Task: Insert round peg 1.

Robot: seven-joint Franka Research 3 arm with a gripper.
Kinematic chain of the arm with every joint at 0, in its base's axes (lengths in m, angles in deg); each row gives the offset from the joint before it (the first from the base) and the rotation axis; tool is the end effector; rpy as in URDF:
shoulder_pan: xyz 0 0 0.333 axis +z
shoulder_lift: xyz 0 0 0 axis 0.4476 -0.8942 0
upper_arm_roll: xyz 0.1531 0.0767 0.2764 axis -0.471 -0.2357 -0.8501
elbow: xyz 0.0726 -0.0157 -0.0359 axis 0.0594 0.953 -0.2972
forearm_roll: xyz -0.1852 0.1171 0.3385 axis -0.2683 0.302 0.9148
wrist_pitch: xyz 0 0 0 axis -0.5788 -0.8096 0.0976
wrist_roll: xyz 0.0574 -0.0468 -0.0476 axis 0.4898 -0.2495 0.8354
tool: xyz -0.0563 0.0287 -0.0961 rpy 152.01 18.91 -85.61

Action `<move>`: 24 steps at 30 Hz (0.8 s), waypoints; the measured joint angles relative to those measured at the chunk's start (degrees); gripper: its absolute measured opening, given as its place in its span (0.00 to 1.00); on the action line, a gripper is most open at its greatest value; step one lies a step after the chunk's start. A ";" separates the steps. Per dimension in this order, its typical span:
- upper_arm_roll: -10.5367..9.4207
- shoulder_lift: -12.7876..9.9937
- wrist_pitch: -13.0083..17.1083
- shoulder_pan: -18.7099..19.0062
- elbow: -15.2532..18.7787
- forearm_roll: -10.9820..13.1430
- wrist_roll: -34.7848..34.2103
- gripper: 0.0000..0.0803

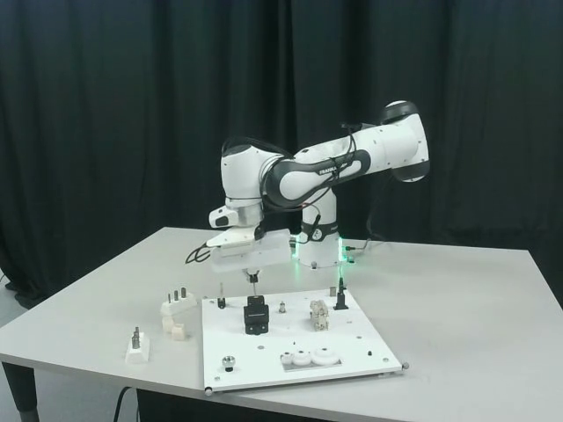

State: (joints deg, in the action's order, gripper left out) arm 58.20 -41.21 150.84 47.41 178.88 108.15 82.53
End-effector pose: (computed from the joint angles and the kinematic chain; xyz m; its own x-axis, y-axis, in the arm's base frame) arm 0.4643 -0.0933 0.2583 0.9293 -0.3585 -0.0889 -0.3631 -0.9308 -0.0422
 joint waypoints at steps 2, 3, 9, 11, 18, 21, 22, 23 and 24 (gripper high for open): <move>-0.03 0.02 0.00 0.51 0.72 0.33 -0.01 0.02; -0.04 0.02 0.00 0.79 1.10 0.46 -0.01 0.02; -0.05 0.05 0.00 2.41 3.21 1.16 -0.01 0.02; -0.05 0.07 0.00 2.94 3.78 1.31 -0.01 0.02; -0.03 0.15 0.49 4.77 5.37 1.57 -0.01 0.02; -0.03 0.16 0.79 5.41 5.83 1.76 -0.01 0.02; -0.03 0.16 0.86 5.58 5.93 1.79 -0.01 0.02; -0.03 0.17 0.90 5.75 6.03 1.80 -0.01 0.02; -0.03 0.17 0.93 5.89 6.10 1.80 -0.01 0.02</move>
